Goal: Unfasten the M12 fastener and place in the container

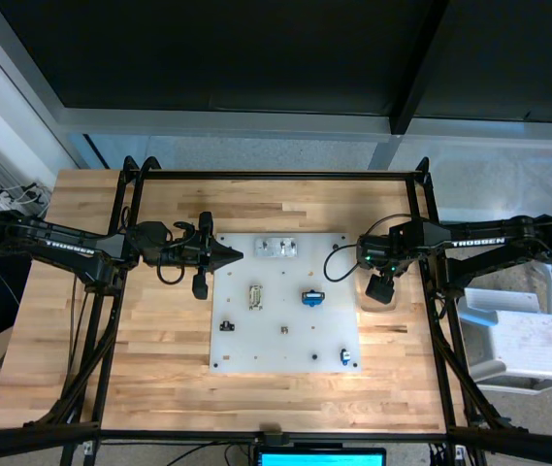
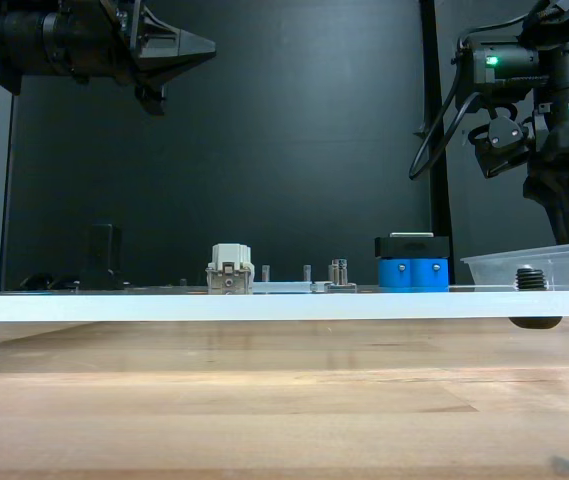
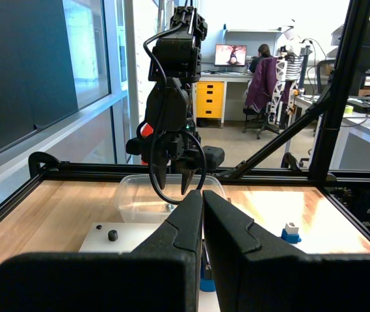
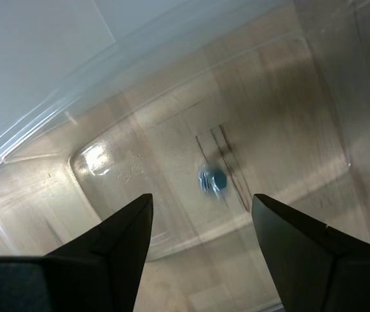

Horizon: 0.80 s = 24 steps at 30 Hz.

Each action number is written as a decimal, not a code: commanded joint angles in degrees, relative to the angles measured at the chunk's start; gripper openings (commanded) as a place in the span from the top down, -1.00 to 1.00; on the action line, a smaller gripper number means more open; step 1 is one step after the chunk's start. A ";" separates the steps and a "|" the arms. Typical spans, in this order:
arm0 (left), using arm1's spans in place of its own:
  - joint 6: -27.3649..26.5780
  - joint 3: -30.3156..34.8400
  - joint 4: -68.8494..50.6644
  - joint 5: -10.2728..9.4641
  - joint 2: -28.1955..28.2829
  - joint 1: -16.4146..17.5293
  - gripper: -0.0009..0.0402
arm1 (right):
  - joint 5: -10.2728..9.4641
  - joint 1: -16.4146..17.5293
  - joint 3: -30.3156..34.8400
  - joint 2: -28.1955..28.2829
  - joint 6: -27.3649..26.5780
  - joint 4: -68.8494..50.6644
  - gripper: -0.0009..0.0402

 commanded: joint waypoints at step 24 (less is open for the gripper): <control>0.02 0.00 0.00 0.02 0.02 0.02 0.96 | -0.02 0.02 0.07 0.04 0.09 -0.28 -0.17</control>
